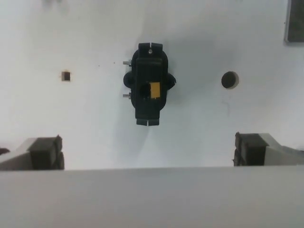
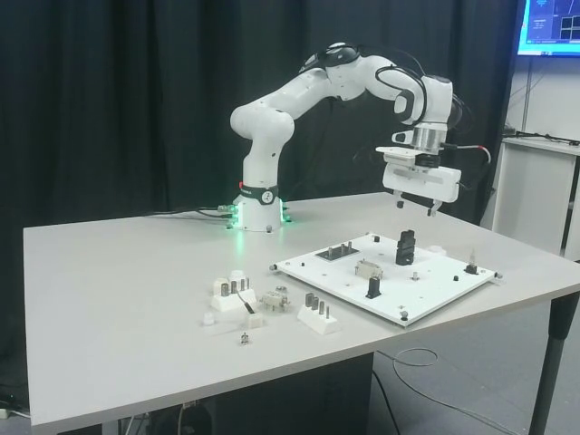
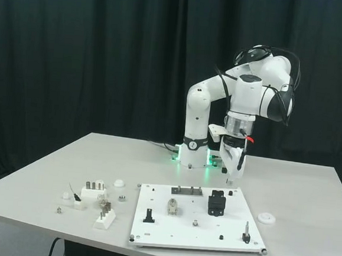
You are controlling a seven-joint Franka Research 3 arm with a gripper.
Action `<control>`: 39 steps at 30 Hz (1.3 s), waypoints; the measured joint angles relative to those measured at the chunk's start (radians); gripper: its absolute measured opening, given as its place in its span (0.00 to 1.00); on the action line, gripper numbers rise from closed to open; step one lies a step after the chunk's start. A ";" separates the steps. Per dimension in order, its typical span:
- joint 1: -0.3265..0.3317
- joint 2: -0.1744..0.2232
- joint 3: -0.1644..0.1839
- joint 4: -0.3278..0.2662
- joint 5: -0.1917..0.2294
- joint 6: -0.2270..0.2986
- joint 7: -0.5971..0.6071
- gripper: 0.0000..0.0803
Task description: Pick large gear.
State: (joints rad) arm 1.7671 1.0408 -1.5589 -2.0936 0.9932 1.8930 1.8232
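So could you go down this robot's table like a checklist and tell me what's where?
Surface: grey table bearing a white board.
Job's things: a white disc, possibly the large gear, lies on the table beside the board; I cannot confirm it.
Clutter: black block on the board; small white fixtures off the board.
Grippers: gripper hangs open above the black block, holding nothing.
Cables: cable hangs under the table edge.
Surroundings: black curtain behind; screen and white cabinet to one side.
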 joint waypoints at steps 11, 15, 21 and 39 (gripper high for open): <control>0.017 0.000 -0.002 0.017 0.008 -0.021 0.002 1.00; 0.031 0.000 -0.002 0.025 0.022 -0.041 0.017 1.00; 0.058 0.000 0.010 0.034 0.037 -0.057 0.050 1.00; 0.122 0.000 0.123 0.040 0.081 0.045 0.171 1.00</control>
State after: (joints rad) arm 1.8890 1.0409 -1.4363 -2.0540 1.0747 1.9378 1.9938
